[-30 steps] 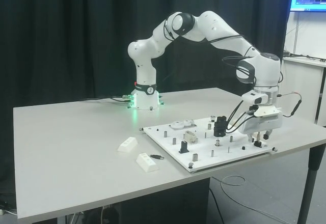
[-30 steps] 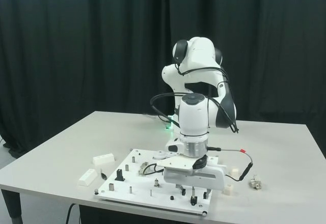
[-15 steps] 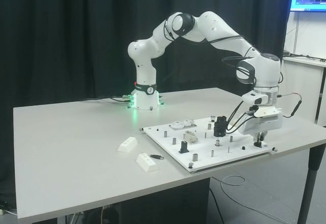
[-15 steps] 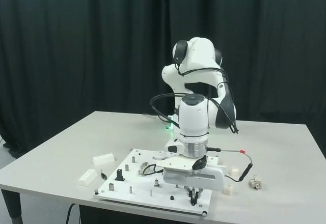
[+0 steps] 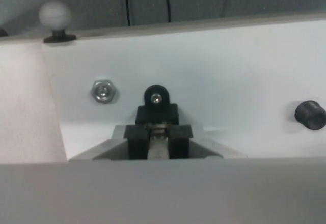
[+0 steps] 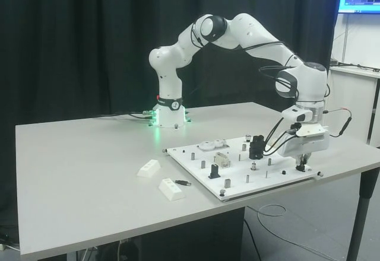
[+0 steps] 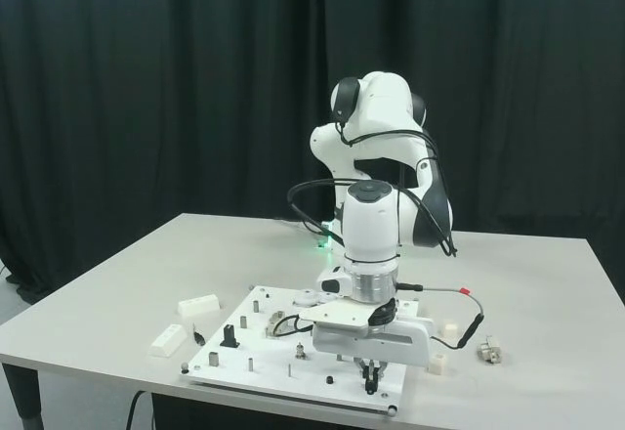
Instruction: Remove Ethernet.
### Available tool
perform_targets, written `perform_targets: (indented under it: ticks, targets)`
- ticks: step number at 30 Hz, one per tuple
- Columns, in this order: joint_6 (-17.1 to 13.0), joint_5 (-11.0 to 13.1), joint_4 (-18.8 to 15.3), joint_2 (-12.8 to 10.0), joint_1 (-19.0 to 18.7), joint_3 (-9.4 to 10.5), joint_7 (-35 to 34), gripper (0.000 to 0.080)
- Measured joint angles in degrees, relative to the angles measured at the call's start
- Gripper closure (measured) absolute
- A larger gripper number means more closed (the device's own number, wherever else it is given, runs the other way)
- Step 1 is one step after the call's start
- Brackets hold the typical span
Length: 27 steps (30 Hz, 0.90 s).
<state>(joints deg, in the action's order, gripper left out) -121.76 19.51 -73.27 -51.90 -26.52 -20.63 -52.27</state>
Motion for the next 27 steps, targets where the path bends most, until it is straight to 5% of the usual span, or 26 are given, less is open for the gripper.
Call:
perform_targets:
  ticks: [7, 20, 27]
  targets:
    - [1.1, -0.2, 0.7, 0.0, 0.0, -0.15, 0.0, 0.0723]
    - [10.8, -0.4, 7.2, 0.0, 0.0, -1.97, -0.5, 0.0723]
    - [12.4, -0.4, 8.5, 0.0, 0.0, -2.24, -0.9, 0.0723]
